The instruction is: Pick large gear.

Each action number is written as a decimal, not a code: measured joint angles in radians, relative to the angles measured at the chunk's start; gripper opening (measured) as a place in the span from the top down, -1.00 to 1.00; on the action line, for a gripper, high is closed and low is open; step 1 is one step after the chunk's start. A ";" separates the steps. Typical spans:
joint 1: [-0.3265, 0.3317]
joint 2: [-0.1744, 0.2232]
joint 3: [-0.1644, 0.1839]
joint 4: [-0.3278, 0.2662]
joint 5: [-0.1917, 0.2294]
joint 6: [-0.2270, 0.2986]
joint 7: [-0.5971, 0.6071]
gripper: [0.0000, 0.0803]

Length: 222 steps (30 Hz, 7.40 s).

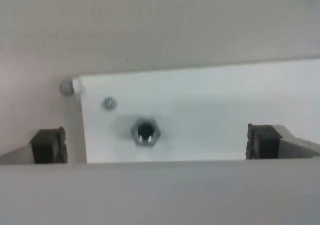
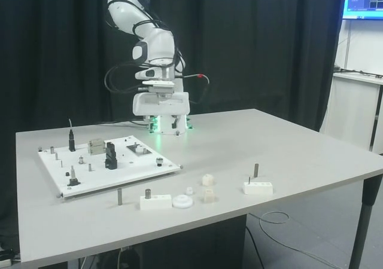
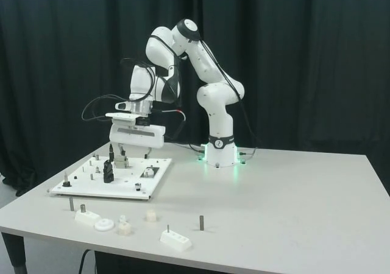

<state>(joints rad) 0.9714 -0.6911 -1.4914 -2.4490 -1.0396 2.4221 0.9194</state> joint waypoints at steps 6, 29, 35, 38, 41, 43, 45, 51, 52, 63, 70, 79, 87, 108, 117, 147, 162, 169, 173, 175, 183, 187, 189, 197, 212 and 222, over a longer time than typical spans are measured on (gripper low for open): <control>0.048 0.047 -0.037 0.026 0.001 0.059 0.009 -0.99; 0.269 0.109 -0.225 0.158 0.008 0.143 0.024 -0.99; 0.340 0.107 -0.282 0.201 0.011 0.145 0.024 -0.99; 0.376 0.104 -0.307 0.221 0.014 0.146 0.024 -0.99; 0.414 0.101 -0.333 0.242 0.021 0.146 0.024 -0.99; 0.439 0.099 -0.350 0.256 0.026 0.146 0.024 -0.99; 0.463 0.097 -0.367 0.270 0.031 0.146 0.024 -0.99; 0.535 0.090 -0.421 0.314 0.055 0.146 0.024 -0.99; 0.545 0.090 -0.429 0.320 0.058 0.146 0.024 -0.99; 0.671 0.072 -0.528 0.401 0.102 0.146 0.024 -0.99; 0.746 0.037 -0.582 0.456 0.114 0.145 0.026 -0.99; 0.830 -0.007 -0.646 0.522 0.128 0.142 0.049 -0.99; 0.884 -0.033 -0.687 0.565 0.129 0.141 0.070 -0.99; 0.981 -0.121 -0.743 0.661 0.120 0.090 -0.056 -0.99; 1.009 -0.177 -0.743 0.728 0.109 0.018 -0.128 -0.99; 1.094 -0.322 -0.718 0.906 0.011 -0.226 -0.257 -0.99; 1.110 -0.371 -0.693 0.950 -0.040 -0.300 -0.286 -0.99; 1.112 -0.396 -0.678 0.968 -0.070 -0.337 -0.296 -0.99; 1.116 -0.410 -0.674 0.979 -0.082 -0.352 -0.304 -0.99; 1.119 -0.417 -0.673 0.986 -0.088 -0.358 -0.311 -0.99; 1.124 -0.449 -0.654 1.009 -0.117 -0.394 -0.327 -0.99; 1.126 -0.465 -0.643 1.019 -0.131 -0.411 -0.360 -0.99; 1.126 -0.473 -0.638 1.024 -0.134 -0.416 -0.376 -0.99; 1.128 -0.495 -0.635 1.043 -0.138 -0.426 -0.402 -0.99; 1.128 -0.522 -0.632 1.057 -0.138 -0.448 -0.408 -0.99; 1.128 -0.536 -0.627 1.067 -0.138 -0.457 -0.408 -0.99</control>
<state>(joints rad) 2.0989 -1.2268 -2.1185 -1.3820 -1.1776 1.9650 0.5114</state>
